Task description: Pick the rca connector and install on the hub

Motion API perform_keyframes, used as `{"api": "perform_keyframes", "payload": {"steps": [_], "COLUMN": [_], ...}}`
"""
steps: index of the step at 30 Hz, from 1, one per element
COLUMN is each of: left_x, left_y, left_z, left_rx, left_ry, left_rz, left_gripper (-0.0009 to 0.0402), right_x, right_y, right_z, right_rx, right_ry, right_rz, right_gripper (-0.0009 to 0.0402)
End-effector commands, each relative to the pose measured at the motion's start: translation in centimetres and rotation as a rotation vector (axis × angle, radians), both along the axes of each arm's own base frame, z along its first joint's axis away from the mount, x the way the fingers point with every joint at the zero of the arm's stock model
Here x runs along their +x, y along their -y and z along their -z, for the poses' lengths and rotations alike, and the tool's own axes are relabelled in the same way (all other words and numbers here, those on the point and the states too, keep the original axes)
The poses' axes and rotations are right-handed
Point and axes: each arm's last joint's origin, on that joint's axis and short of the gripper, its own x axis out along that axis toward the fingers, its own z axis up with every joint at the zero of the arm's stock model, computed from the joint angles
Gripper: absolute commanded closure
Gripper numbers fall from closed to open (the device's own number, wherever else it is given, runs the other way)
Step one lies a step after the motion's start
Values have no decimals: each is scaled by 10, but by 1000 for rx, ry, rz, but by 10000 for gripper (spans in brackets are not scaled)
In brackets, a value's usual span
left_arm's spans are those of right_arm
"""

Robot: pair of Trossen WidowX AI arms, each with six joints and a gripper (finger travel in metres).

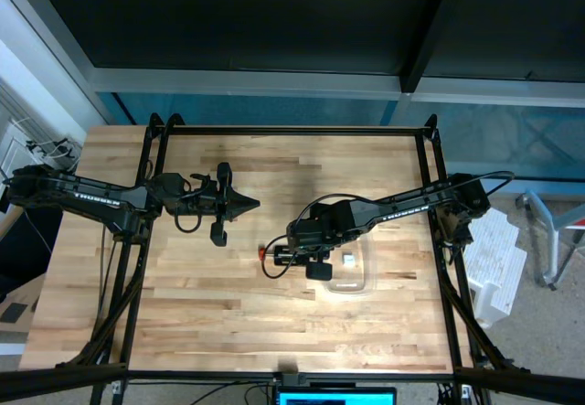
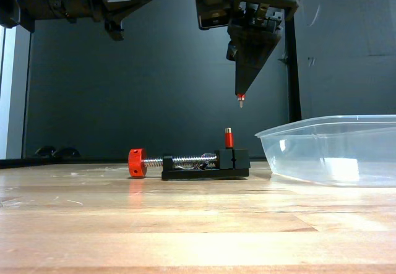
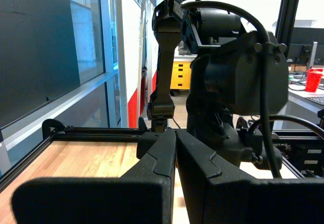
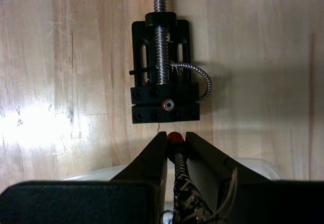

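The fingers (image 4: pixel 152 158) of the right gripper (image 4: pixel 175 139) are squeezed in on the connector (image 4: pixel 175 136). They are almost together, with only its red tip showing past their ends and its braided cable (image 4: pixel 181 183) leading back between them. In the low view we see this gripper pointing straight down. The connector's red collar and small metal pin poke out below the fingertips, in the air and clear of everything under them.

Beneath it lies the hub (image 2: pixel 204 162), a small black block flat on the wooden table (image 2: pixel 185 224). A short red socket (image 2: pixel 228 138) stands upright on the end of the hub nearer the tray. The pin hangs above it, a little to the tray side in the low view, with a gap between them. From the hub's other end a threaded metal screw (image 2: pixel 185 160) leads out to a red knob (image 2: pixel 137 162), and a short braided wire (image 4: pixel 207 82) loops off the hub's side.

Just beside the hub sits a clear plastic tray (image 2: pixel 328 147); we cannot tell whether the two touch. The right arm (image 1: pixel 411 206) reaches in from the table's right edge.

The left gripper (image 1: pixel 252 204) hangs over the table's left half, well apart from the hub, its fingers (image 3: pixel 162 158) closed against each other with nothing between them
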Motion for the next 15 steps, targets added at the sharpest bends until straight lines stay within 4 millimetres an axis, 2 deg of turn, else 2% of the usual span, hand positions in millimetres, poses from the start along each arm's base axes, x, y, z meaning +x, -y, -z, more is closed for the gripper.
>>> {"api": "perform_keyframes", "payload": {"steps": [1, 15], "left_x": [0, 0], "left_y": [0, 0], "left_z": [0, 0], "left_rx": [0, 0], "left_ry": [0, 0], "left_rz": [0, 0], "left_gripper": [393, 393], "right_x": [4, 15], "right_y": [-1, -1], "right_z": [4, 20], "right_rx": [2, 0], "right_ry": [7, 2], "right_rz": [1, 5], "right_gripper": [392, 392]}}
